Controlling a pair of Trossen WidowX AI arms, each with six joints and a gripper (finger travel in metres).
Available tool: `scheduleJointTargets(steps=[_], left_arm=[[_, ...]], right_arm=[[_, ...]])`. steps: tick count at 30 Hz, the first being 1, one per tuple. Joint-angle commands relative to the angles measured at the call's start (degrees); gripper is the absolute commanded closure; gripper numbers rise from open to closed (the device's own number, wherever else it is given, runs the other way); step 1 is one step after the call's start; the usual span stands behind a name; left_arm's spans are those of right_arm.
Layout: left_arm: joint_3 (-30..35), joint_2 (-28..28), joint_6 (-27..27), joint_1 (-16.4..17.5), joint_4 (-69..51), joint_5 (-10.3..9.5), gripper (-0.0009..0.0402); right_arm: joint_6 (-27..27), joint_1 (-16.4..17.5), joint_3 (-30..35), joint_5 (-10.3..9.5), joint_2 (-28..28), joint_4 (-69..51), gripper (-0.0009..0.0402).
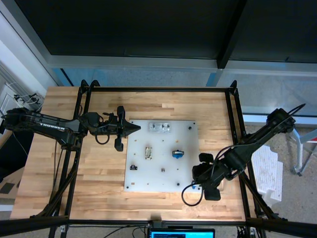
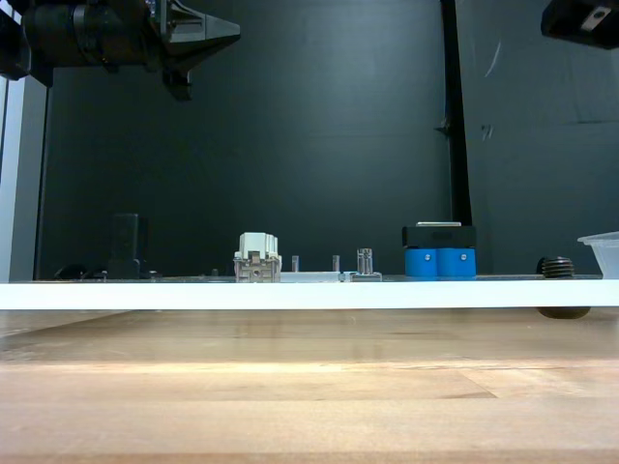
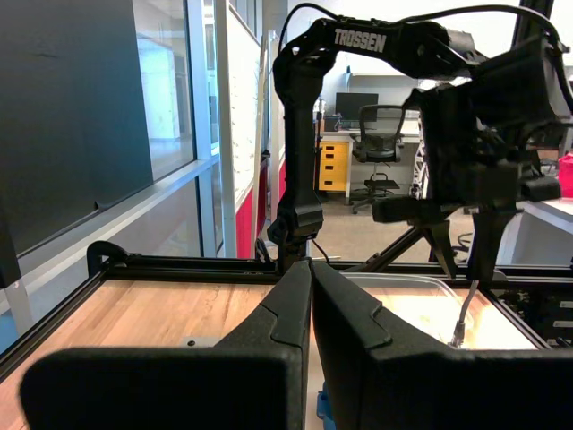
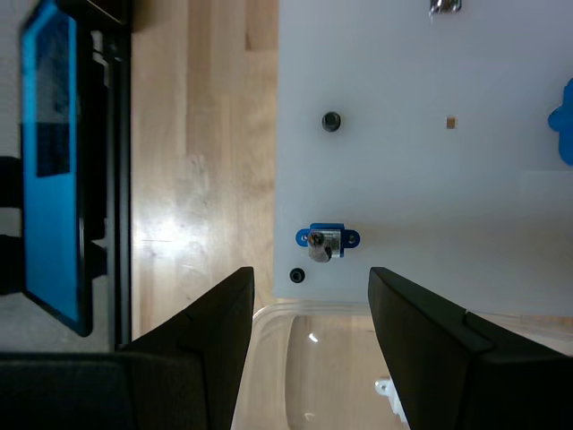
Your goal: Pick the RJ45 connector and install on taskboard
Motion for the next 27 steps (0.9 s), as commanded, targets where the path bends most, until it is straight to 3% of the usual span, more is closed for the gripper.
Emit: scheduleJointTargets(steps=[1, 4, 10, 20, 26, 27], left_arm=[[0.0, 0.0, 0.0, 0.0, 0.0, 0.00, 0.0393], [0.0, 0.0, 0.0, 0.0, 0.0, 0.00, 0.0393], [0.0, 0.0, 0.0, 0.0, 0.0, 0.00, 0.0393], [0.0, 0.0, 0.0, 0.0, 0.0, 0.00, 0.0393], [0.0, 0.0, 0.0, 0.0, 0.0, 0.00, 0.0393], [0.0, 0.0, 0.0, 0.0, 0.0, 0.00, 0.0393]], right_arm=[[-1.1, -0.2, -0.4, 3.08, -2.2, 0.0, 0.0216], [-2.1, -0.8, -0.7, 6.21, -4.9, 0.0, 0.0217], [-7.4, -5.2, -1.3, 8.92, -10.0, 0.2, 0.0217], [-20.3, -17.2, -5.5, 8.76, -17.5, 6.8, 0.0217], [-27.3, -24.5, -9.1, 8.00, -21.8, 11.8, 0.0217], [-28.3, -25.7, -9.8, 7.10, -22.4, 12.6, 0.0217]])
